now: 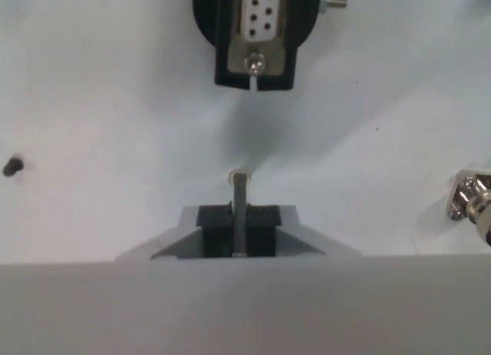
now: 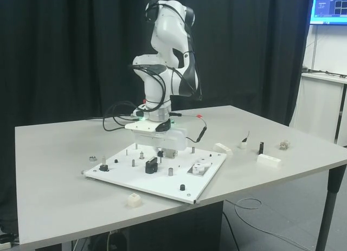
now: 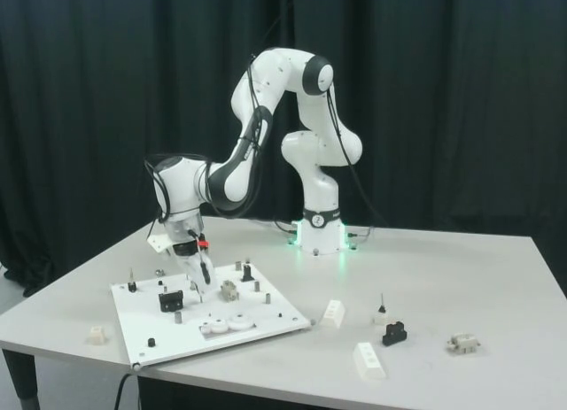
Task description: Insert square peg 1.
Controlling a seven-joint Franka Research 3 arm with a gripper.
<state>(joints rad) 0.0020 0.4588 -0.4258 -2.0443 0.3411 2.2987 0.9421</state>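
**Peg over the hole, insertion step in hand**

Left to right across wrist view: small black stud (image 1: pixel 12 166) sits alone on the white board (image 1: pixel 115 102), well apart from the action. Centre: gripper (image 1: pixel 239 231) w/ black pads (image 1: pixel 215 231) closed on a thin grey square peg (image 1: pixel 240 209), held upright between them. Peg's lower end meets the board at a small round hole (image 1: pixel 238 174); can't tell whether the tip is already in or just touching the rim. Beyond it, a black-housed white multi-pin connector (image 1: pixel 257 33) is mounted on the board, near but apart from the peg. Far side: a metal threaded connector (image 1: pixel 476 205), not involved.

Room views: arm is bent low over the white board (image 2: pixel 124 178), gripper (image 3: pixel 197 282) down among the board's fixtures; loose white blocks (image 3: pixel 370 359) lie on the grey table (image 3: pixel 461 277), off the board.

Judgement: grasp & carry look done, step now = align/insert, late in the task. Next move prob. needs a straight push down w/ peg kept vertical and its flats squared to the hole, light force, then letting go only once seated. Risk: slight tilt → jam at the rim.
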